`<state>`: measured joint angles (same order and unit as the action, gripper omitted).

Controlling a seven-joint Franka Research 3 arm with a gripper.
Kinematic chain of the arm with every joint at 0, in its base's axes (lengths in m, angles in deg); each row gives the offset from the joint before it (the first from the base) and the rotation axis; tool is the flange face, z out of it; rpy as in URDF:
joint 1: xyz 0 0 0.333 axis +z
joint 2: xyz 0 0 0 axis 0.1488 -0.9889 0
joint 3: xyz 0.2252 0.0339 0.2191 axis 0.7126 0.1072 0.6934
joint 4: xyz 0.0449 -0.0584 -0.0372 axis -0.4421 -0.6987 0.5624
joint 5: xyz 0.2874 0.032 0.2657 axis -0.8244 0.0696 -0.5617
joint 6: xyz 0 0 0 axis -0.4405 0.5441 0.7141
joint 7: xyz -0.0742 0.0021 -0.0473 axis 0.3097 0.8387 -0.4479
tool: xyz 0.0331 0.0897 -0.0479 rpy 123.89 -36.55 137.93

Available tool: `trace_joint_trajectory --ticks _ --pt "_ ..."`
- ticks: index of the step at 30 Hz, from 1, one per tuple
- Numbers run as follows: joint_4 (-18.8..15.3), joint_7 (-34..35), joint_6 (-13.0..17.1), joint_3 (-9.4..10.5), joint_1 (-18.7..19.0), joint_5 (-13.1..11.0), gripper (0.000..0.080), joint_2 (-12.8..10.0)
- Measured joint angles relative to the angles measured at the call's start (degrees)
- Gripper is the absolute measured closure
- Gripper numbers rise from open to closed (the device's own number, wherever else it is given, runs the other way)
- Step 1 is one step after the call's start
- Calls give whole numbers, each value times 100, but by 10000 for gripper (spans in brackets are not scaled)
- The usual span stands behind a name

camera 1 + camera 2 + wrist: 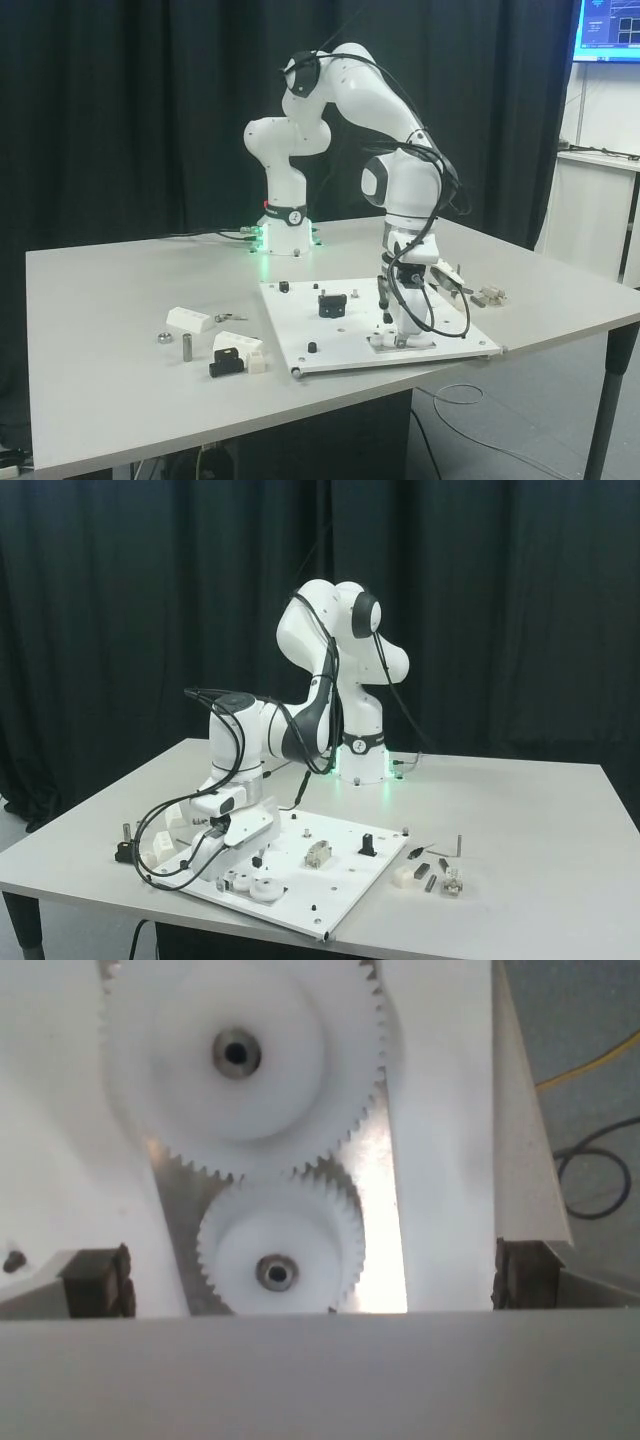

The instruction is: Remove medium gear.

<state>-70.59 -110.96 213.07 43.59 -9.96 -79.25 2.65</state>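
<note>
Room: black curtain point(520, 610) behind everything; grey worktop point(110, 330) carries the rig.

White arm point(350, 95) bolted at the worktop's back, folded down over the white board point(300, 335) that lies flat near the front edge.

Hidden or unclear: in both room views the wrist and its cables cover the tool, so its tips cannot be made out there. In the wrist view the larger gear point(240, 1060) is cut off by the frame edge, and a white bar across the foreground hides the near rim of the smaller one. Which of these is the medium gear is hard to say; probably the larger, but a third gear may lie out of view.

Gears: both white, toothed, each on a metal pin, seated on a grey metal plate point(375, 1220) set in the board. Teeth of the smaller gear point(280, 1250) mesh with the larger. In the second room view two gears point(254, 887) show at the board's near corner, just below the wrist.

Tool point(310, 1285): spread wide, dark pads point(98, 1282) well apart, one on either side of the smaller gear, touching nothing, holding nothing.

Loose small parts point(215, 345) lie on the worktop beside the board.
</note>
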Motion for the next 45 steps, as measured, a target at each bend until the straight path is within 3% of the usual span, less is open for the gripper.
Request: trace_joint_trajectory --ticks 41,42,45 --pt "-46 -16 188 -11 0 16 3 -120" --pt "-46 -16 188 -12 0 16 116 -120" --pt "-50 -16 182 -12 0 16 116 -121"
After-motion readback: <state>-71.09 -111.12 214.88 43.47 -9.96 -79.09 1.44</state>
